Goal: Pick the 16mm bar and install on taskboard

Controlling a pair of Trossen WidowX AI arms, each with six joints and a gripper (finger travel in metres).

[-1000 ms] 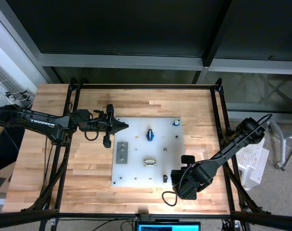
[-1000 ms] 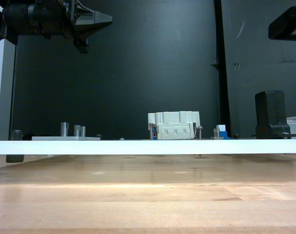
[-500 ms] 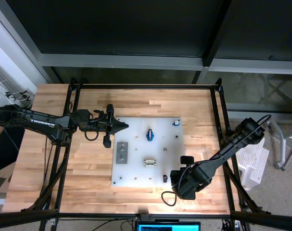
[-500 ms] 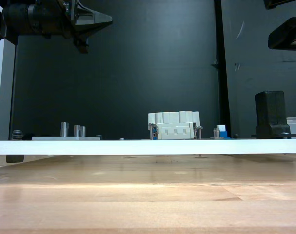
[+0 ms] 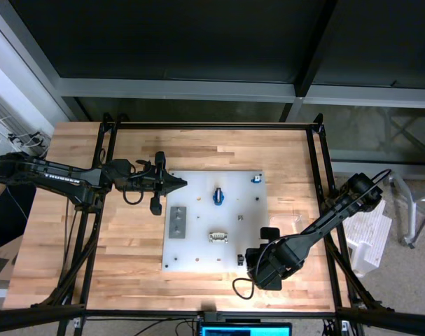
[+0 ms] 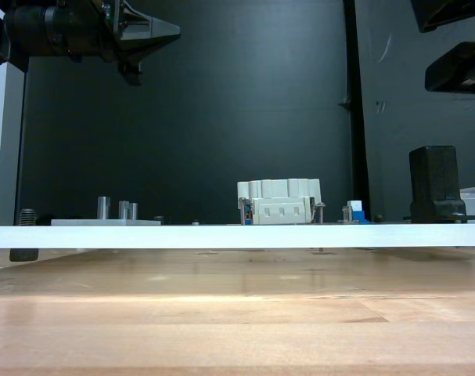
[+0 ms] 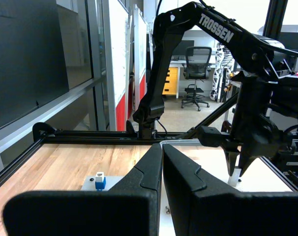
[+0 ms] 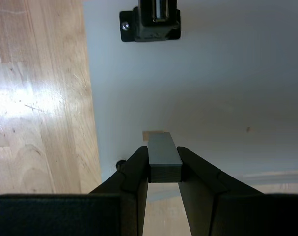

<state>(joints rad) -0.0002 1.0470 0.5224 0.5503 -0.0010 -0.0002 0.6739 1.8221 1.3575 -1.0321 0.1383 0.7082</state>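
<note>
The right gripper point(image 8: 163, 167) is clamping the 16mm bar point(image 8: 163, 151), pointing it down at the taskboard point(image 8: 212, 73), where a tan square hole point(image 8: 155, 133) is showing just beyond the bar's end. The left gripper point(image 5: 176, 183) (fingers pressed together, holding nothing) is hovering well apart, over the board's far left edge.

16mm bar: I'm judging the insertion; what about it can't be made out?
High view: right arm covers the 16mm bar.
Low view: frame edge cuts off the right gripper.
Right wrist view: fingers hide the bar's sides; height above the taskboard unclear.
Left gripper: shut over taskboard's far-left corner.
</note>
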